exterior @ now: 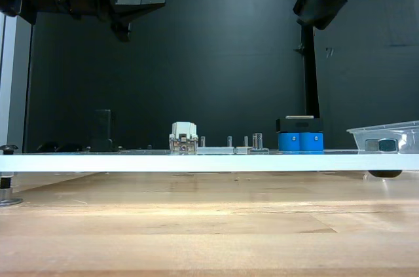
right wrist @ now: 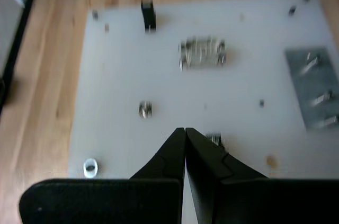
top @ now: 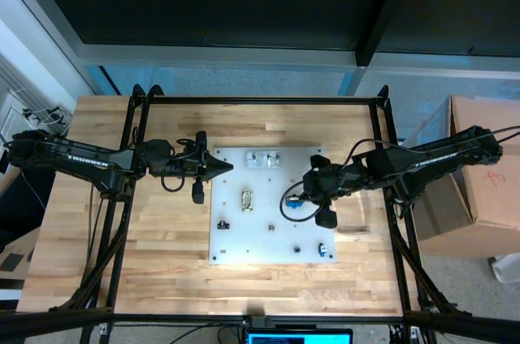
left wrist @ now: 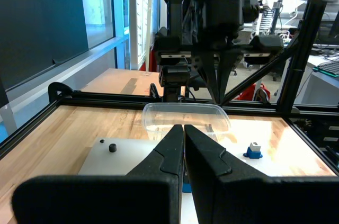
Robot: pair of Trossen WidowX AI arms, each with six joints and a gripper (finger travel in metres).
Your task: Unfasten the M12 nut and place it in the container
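I read both as pinched closed: my left end effector point(left wrist: 184, 128) hangs level, high over the board's point(top: 244, 234) left edge, my right end effector point(right wrist: 185, 131) tilts down above its right side, and the M12 nut point(top: 322, 250) sits on its stud, outside the container point(left wrist: 159, 114).

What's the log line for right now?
M12 nut: on its stud | left end effector: shut, above left edge of board | right end effector: shut, above board, right side

Glare whitens the pale wooden tabletop point(top: 268, 297) at six o'clock, high view. The right wrist view is blurred throughout
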